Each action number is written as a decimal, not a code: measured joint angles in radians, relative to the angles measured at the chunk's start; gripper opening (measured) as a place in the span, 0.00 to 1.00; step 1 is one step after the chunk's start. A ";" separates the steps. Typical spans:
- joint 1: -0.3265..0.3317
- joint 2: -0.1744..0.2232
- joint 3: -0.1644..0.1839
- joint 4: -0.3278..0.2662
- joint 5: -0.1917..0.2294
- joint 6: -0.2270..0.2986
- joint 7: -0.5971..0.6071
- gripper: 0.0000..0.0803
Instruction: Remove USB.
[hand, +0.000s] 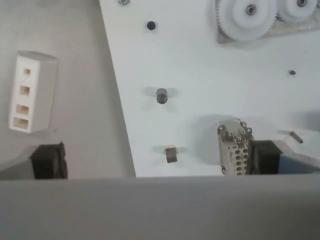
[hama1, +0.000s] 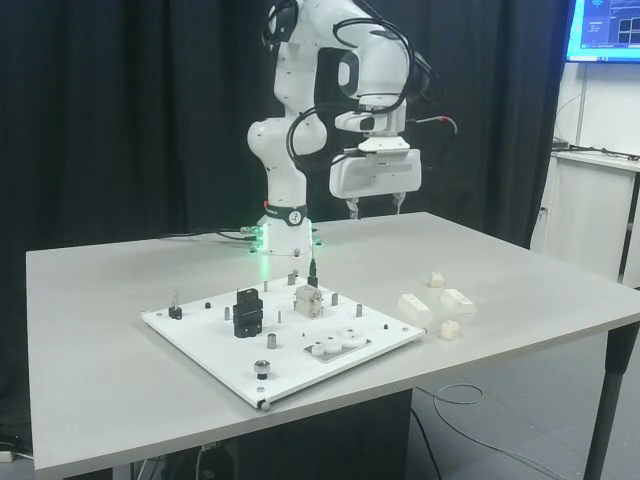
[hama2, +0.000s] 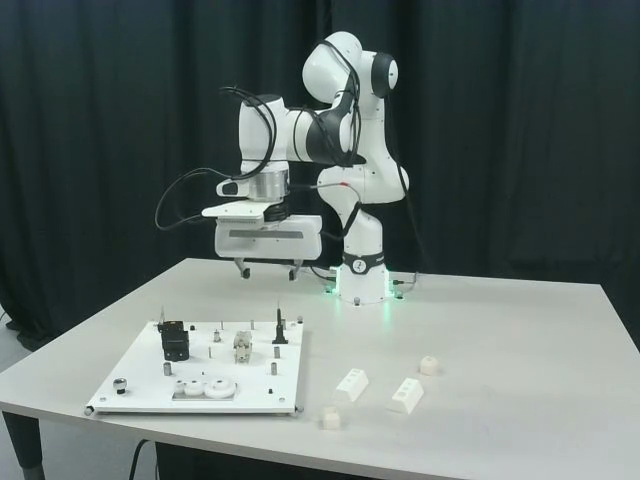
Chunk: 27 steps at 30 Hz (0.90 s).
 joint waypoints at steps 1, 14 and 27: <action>0.000 0.002 0.000 0.000 0.001 0.003 0.000 1.00; 0.000 0.018 -0.004 0.000 0.019 0.024 0.000 1.00; 0.000 0.029 -0.013 0.007 0.032 0.027 0.002 1.00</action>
